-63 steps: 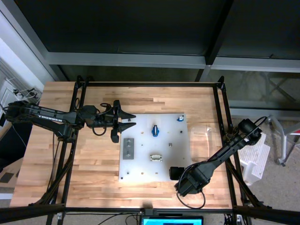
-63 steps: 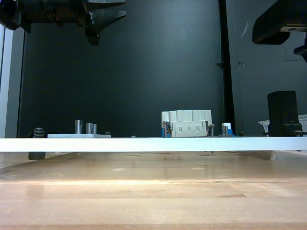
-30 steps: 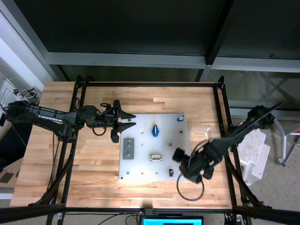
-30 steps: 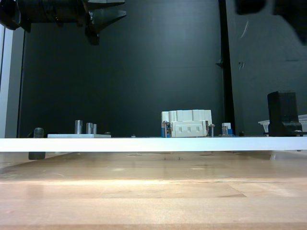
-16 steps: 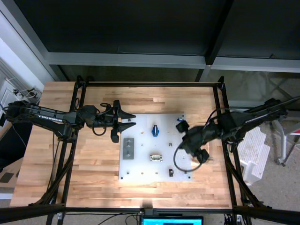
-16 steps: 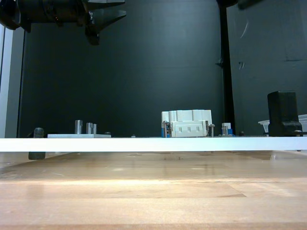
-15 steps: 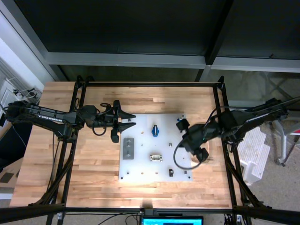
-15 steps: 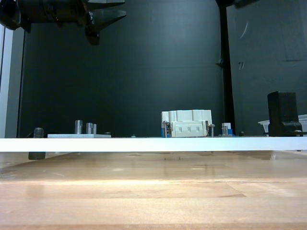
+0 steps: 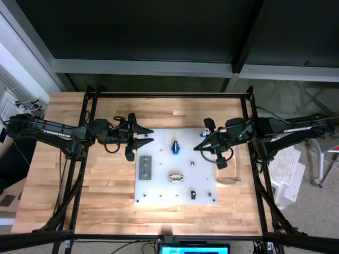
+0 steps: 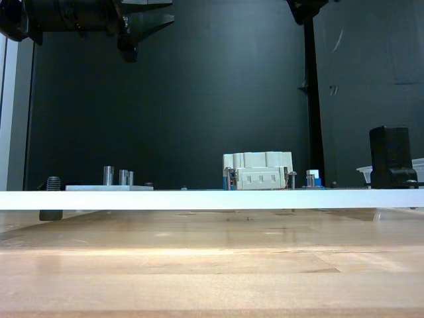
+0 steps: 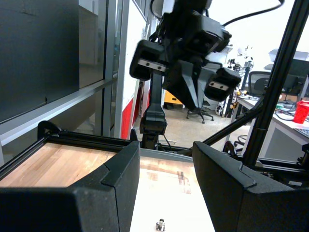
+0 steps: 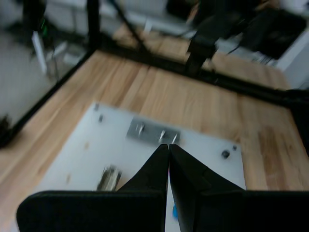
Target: Pick the 16mm bar and install on taskboard
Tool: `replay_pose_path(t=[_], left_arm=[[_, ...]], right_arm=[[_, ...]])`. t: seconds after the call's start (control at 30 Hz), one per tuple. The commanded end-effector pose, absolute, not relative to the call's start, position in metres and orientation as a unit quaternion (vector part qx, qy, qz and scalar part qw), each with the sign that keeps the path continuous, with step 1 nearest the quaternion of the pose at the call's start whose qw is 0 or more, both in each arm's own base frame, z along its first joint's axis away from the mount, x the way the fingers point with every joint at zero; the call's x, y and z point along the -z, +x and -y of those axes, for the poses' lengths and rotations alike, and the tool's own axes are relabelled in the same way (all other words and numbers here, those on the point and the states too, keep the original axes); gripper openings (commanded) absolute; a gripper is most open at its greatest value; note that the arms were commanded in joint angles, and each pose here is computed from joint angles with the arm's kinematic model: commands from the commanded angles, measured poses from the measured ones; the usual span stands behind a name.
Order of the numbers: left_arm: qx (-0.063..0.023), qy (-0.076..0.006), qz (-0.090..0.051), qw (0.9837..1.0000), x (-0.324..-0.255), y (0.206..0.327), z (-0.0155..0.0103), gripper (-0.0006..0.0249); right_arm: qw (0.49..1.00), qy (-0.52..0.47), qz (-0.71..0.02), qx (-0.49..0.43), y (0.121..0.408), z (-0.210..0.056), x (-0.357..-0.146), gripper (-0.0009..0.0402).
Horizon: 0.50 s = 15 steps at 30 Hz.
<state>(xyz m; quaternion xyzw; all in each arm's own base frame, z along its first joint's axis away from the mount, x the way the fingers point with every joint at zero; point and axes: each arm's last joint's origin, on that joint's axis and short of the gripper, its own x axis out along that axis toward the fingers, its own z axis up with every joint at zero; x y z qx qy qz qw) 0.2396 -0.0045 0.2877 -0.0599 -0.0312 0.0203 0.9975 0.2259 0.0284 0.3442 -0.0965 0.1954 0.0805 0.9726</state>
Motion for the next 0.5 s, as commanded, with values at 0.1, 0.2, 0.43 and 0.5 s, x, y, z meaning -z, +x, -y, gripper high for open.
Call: replay_pose_path(t=[0.1,0.2,0.43,0.5], left_arm=[[-0.0201,-0.0599,0.031,0.9975,-0.2877,0.240,0.0046,0.0147],[-0.0201,-0.0599,0.031,0.9975,-0.2877,0.240,0.0046,0.0147],[-0.0201,-0.0599,0.031,0.9975,-0.2877,0.240,0.0046,0.0147],[-0.0201,-0.0599,0.031,0.9975,-0.2877,0.240,0.0046,0.0147]], right_arm=[[0.990,-0.051,-0.120,-0.050,0.224,-0.019,-0.333,0.0000],[0.996,-0.032,-0.080,-0.037,0.223,-0.015,-0.328,0.0000],[1.000,0.006,-0.019,-0.018,0.224,-0.008,-0.316,0.0000],[1.000,0.015,-0.007,-0.012,0.224,-0.007,-0.312,0.0000]])
